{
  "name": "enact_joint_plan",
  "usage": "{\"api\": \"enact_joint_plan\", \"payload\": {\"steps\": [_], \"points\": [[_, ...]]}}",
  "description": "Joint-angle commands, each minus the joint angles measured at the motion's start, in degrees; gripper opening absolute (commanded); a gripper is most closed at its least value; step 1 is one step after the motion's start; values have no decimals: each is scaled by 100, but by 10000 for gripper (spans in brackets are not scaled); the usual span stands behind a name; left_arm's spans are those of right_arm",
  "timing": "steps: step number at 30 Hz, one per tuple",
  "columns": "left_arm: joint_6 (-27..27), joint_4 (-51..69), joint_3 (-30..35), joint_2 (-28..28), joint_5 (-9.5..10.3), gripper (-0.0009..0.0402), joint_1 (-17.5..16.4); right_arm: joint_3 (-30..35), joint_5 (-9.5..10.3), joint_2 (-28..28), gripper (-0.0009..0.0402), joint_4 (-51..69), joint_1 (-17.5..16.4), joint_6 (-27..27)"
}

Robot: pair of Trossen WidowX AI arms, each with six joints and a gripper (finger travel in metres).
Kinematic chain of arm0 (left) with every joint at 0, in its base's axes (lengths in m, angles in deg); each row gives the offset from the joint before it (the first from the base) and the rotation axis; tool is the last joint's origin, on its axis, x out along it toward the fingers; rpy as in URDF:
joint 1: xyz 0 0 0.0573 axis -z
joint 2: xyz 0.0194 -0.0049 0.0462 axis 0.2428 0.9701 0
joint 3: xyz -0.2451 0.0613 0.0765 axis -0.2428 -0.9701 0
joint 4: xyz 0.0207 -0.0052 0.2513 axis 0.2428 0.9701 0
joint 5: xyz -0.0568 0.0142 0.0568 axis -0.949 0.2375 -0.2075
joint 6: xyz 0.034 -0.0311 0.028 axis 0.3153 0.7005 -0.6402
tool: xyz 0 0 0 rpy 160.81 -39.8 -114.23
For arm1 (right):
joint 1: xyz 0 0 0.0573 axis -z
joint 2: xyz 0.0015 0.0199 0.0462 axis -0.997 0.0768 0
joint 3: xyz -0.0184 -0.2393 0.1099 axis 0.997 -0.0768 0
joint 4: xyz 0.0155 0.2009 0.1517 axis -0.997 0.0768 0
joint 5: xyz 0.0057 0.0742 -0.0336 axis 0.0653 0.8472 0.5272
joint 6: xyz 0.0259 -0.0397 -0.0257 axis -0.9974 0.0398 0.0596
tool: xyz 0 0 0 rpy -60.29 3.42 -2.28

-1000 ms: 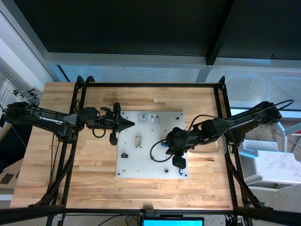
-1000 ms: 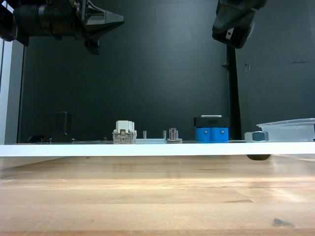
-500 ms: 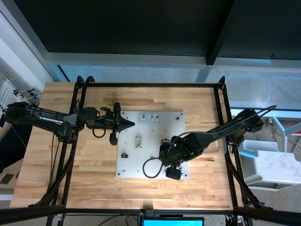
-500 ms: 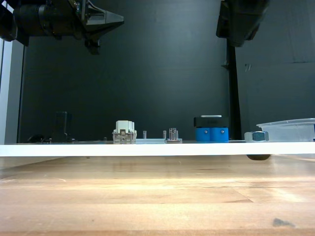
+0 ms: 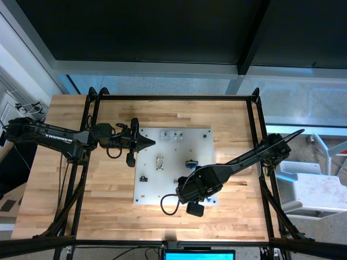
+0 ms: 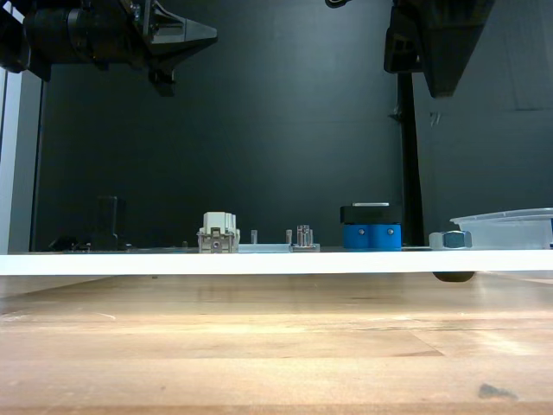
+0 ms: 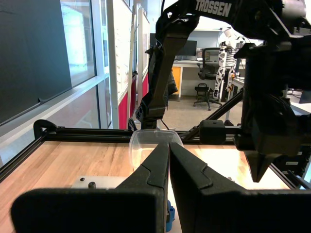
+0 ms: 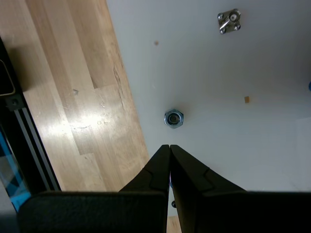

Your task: Unfasten the M12 fastener and place in the container

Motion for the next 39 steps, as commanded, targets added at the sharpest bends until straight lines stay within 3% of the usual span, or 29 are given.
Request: {"api": "enact_joint_plan", "payload": {"steps": [1, 9, 12, 24, 26, 30, 39], "points": [[0, -2, 0, 2, -2, 0, 0, 2, -4, 94, 0, -9, -7, -50], [0, -2, 0, 2, -2, 0, -2, 2, -101, 393, 1, -116, -35, -70], [0, -2, 0, 2, -2, 0, -2, 2, -109, 444, 19, -120, -39, -33], [0, -2, 0, 2, -2, 0, 0, -26, -223, 702, 199, -153, -55, 107], [0, 4, 0, 2, -2, 0, -2, -85, -339, 702, 215, -155, -55, 116], [0, 0, 0, 2, -2, 0, 0, -164, -369, 704, 230, -160, -66, 120], [0, -2, 0, 2, -2, 0, -2, -195, -352, 920, 222, -304, -83, 330]]}}
